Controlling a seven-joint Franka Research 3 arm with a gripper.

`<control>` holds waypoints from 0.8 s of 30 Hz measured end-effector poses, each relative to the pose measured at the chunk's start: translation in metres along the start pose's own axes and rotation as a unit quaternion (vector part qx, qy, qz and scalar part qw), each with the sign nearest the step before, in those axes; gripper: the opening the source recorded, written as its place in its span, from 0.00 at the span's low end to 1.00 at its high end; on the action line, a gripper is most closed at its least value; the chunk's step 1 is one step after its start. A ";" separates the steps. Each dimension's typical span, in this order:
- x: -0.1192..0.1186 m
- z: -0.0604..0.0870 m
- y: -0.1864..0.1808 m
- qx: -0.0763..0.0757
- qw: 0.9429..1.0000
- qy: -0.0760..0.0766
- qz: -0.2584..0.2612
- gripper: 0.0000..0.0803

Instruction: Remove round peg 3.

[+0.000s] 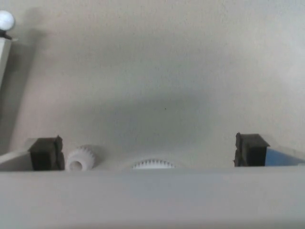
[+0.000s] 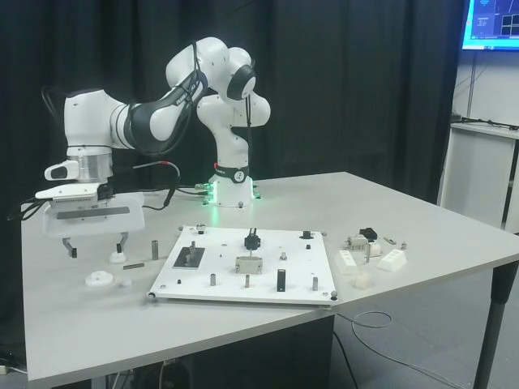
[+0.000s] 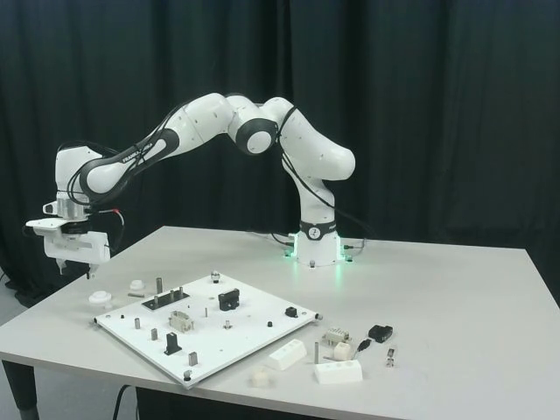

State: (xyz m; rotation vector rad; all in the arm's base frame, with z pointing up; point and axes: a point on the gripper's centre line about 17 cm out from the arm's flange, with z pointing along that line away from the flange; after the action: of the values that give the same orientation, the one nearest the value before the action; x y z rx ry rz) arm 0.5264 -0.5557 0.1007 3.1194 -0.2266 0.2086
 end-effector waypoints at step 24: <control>0.003 -0.002 0.000 -0.001 1.000 0.002 -0.002 1.00</control>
State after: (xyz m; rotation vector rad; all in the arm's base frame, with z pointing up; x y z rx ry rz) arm 0.5288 -0.5564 0.1031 3.1161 -0.2212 0.2140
